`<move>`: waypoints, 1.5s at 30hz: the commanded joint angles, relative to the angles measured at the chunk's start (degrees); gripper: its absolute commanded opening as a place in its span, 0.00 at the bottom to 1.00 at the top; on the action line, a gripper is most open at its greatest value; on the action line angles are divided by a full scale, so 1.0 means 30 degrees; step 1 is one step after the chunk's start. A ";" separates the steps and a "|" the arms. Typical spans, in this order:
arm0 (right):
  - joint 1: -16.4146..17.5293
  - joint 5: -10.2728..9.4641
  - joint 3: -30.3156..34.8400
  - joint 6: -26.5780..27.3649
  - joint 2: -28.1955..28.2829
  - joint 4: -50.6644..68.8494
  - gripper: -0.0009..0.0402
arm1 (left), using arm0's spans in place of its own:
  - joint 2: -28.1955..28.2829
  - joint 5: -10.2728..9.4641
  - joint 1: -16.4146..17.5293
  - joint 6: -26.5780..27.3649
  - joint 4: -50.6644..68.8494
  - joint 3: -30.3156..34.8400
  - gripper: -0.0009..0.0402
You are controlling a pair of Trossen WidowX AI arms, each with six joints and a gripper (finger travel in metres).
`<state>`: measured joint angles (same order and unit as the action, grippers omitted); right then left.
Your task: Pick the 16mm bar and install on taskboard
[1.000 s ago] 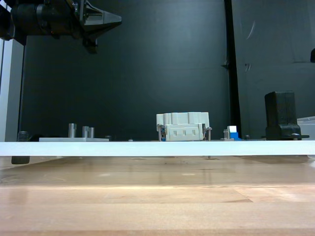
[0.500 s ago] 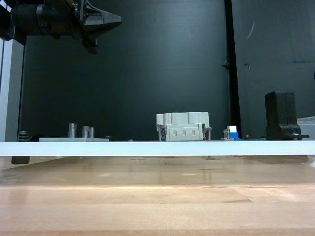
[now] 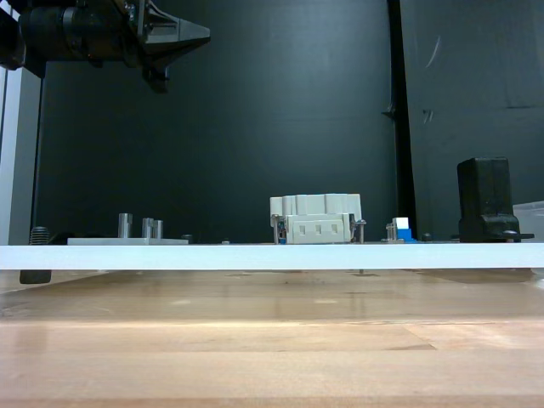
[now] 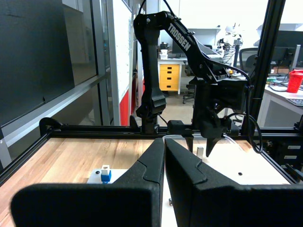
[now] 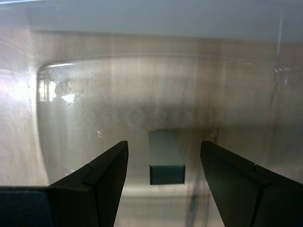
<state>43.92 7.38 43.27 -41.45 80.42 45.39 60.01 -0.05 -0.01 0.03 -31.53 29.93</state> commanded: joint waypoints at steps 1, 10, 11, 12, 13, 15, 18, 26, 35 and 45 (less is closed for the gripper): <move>-0.0007 -0.0153 0.0007 -0.0022 -0.0022 0.0015 0.54 | 0.0000 0.0007 0.0000 -0.0007 0.0000 0.0007 0.02; -0.0015 -0.0328 0.0087 -0.0015 -0.0189 0.0109 0.46 | 0.0000 0.0007 0.0000 -0.0007 0.0000 0.0007 0.02; -0.0015 -0.0328 0.0087 -0.0007 -0.0189 0.0102 0.45 | 0.0000 0.0007 0.0000 -0.0007 0.0000 0.0007 0.02; -0.0015 -0.0321 0.0087 -0.0007 -0.0189 0.0109 0.44 | 0.0000 0.0007 0.0007 -0.0007 0.0000 0.0007 0.02; -0.0015 -0.0321 0.0087 -0.0015 -0.0189 0.0102 0.42 | 0.0000 0.0007 0.0000 -0.0007 0.0000 0.0007 0.02; -0.0015 -0.0313 0.0087 -0.0015 -0.0189 0.0102 0.40 | 0.0000 0.0007 0.0000 -0.0007 0.0000 0.0007 0.02; -0.0015 -0.0299 0.0087 -0.0015 -0.0189 0.0102 0.37 | 0.0000 0.0007 0.0000 -0.0007 0.0000 0.0007 0.02; -0.0015 0.0182 0.0087 -0.0015 -0.0189 0.0109 0.27 | 0.0000 0.0007 0.0007 -0.0007 0.0000 0.0007 0.02; -0.0022 0.0175 0.0087 -0.0007 -0.0189 0.0124 0.15 | 0.0000 0.0007 0.0007 -0.0007 0.0000 0.0007 0.02; -0.0022 0.0168 0.0087 -0.0022 -0.0313 0.0109 0.04 | 0.0000 0.0007 0.0000 -0.0007 0.0000 0.0007 0.02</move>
<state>43.86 7.90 43.51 -41.47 79.70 45.78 59.99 -0.05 -0.01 0.01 -31.53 29.95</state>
